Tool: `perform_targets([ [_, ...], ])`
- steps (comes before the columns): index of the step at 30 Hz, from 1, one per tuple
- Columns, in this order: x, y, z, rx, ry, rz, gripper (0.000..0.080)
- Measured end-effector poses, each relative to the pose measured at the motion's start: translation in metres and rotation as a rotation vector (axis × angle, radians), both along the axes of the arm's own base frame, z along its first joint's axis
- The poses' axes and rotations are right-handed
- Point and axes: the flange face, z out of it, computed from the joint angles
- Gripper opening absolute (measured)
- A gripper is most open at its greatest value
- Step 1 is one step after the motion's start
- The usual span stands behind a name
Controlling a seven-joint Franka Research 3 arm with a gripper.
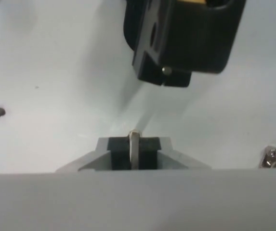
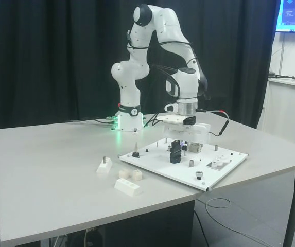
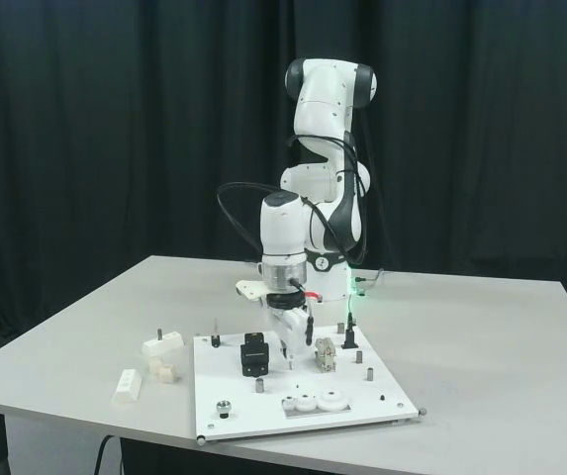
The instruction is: Insert square peg 1.
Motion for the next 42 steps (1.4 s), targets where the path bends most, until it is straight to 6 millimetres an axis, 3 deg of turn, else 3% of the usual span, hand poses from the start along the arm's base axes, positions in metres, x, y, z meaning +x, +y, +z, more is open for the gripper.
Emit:
perform_targets([
  [24,0.0001,0.0027,0.0,0.003,0.013,0.086,0.0033],
  [42,0.0005,0.0015,-0.0003,0.004,0.009,-0.037,0.0033],
])
